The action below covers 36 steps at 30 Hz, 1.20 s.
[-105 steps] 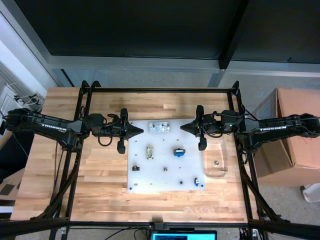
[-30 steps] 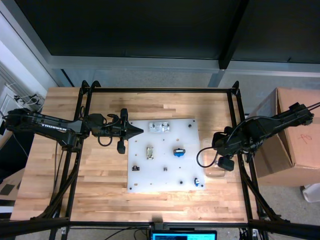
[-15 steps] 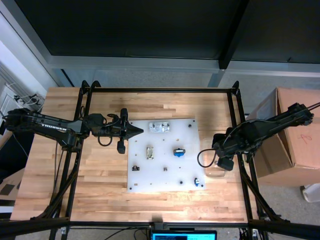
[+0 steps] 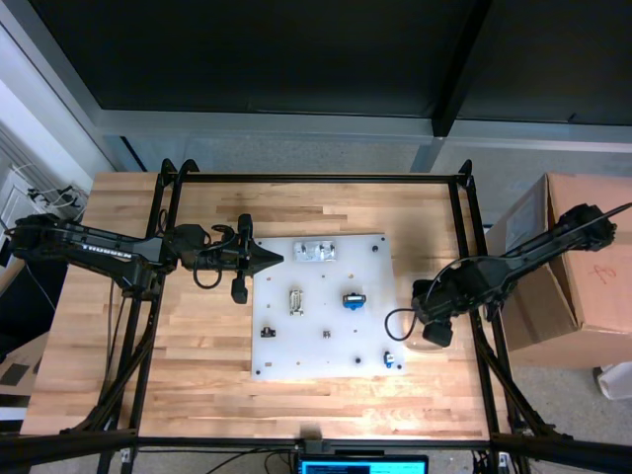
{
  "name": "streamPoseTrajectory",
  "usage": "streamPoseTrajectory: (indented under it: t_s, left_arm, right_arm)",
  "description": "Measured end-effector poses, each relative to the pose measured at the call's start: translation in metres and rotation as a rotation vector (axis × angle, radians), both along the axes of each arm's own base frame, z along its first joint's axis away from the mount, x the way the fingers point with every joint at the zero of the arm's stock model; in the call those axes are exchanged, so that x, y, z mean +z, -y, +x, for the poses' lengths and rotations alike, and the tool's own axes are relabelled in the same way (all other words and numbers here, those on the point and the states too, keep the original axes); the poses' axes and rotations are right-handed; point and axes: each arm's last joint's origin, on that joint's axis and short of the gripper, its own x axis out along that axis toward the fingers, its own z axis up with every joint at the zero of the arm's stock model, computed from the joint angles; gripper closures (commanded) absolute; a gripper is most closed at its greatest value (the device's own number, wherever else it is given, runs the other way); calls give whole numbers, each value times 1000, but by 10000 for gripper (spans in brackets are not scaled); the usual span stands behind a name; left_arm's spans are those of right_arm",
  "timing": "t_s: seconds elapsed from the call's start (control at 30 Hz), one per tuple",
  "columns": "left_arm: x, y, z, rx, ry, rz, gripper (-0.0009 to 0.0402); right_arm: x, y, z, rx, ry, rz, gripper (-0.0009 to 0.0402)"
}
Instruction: Pick the M12 nut and place it on its threads and fasten
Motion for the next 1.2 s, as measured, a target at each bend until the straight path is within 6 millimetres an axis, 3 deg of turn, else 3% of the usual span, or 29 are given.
streamPoseTrajectory:
  t_s: [0.23,0.63,0.8,1.2]
  left_arm:
    - [0,0,0,0,0,0,393]
    - [0,0,0,0,0,0,393]
    - [0,0,0,0,0,0,393]
    - [0,0,0,0,0,0,393]
  right_arm:
    - [-30,-3,4,5,-18,18,168]
    - [-60,-6,8,43,-43,1,209]
    - [-64,-5,8,45,-47,-7,248]
    - [-64,-6,8,92,-34,1,385]
